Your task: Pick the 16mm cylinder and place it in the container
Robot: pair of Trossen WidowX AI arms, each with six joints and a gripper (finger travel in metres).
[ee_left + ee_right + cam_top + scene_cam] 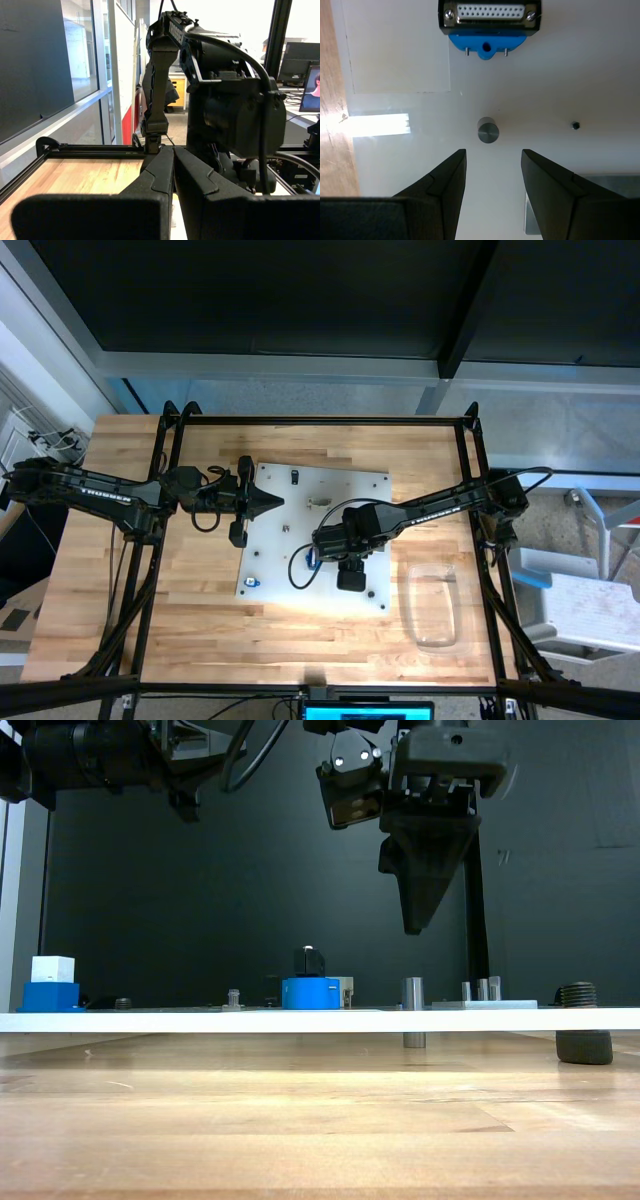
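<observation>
Wooden planks make up the surface (200, 625), with a white task board (330, 490) at its middle. The container (436, 608) lies on the wood just beside the board's right edge. From the high view the 16mm cylinder cannot be made out, since the right arm reaches over that part of the board.

The right wrist view shows it plainly. The 16mm cylinder (488, 130) stands on end on the white board, seen top-down just beyond the tips of the right gripper (493, 156), in line with the gap between them. The fingers (445, 175) are spread and released, touching nothing. A blue connector block (487, 42) sits further on, and a grey metal plate (600, 192) lies beside one finger.

The low view adds height. The right gripper points straight down and hangs above the upright peg, clearly apart from it. A black knob (578, 995) stands off to the right.

The left gripper (272, 502) hangs level over the board's left edge. Its own wrist view shows its fingers (160, 172) clenched flat together.
</observation>
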